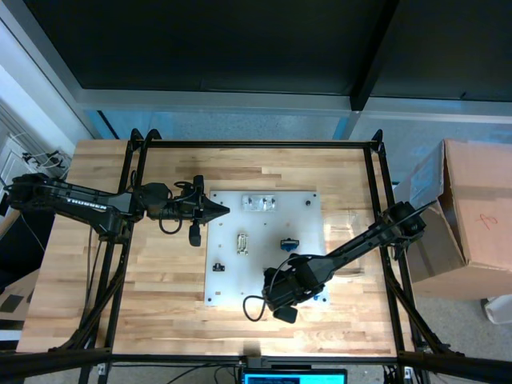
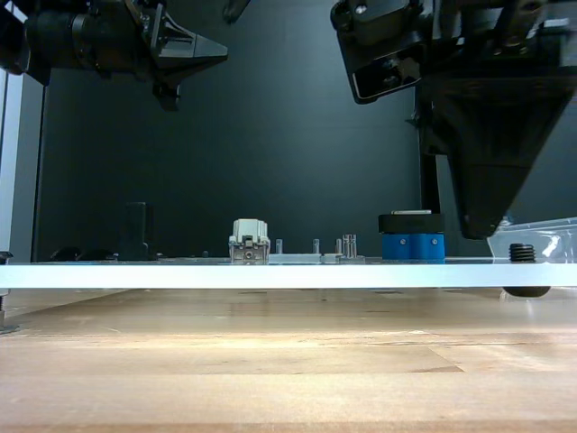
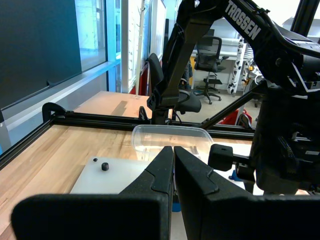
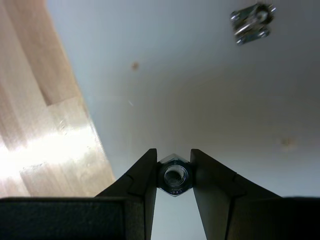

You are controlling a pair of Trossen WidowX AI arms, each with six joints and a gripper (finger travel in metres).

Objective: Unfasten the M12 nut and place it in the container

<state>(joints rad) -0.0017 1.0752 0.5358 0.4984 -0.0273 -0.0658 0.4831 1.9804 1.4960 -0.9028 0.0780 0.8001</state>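
1. The right tool [image 4: 173, 159] is clamped on the M12 nut [image 4: 174, 175], held at the very tips, above the white board [image 4: 210, 90] and clear of its seat. The stud [image 2: 522, 253] stands bare with its ribs showing.
2. The left tool [image 3: 173, 150], fingers together, hangs high over the board's far left edge.
3. Risk: the grip is shallow and close to the tips. A jolt on the way to the container [image 1: 352, 232] may let the nut slip, drop and roll off the worktop [image 1: 160, 280].
4. Risk: a low path may strike the stud or the container wall, and an early release would land the nut short.
5. Orientation: the bore faces the wrist camera end-on, so its axis runs along the tool, roughly upright. The broad faces lie level with the board. A nut this flat has no true long axis.
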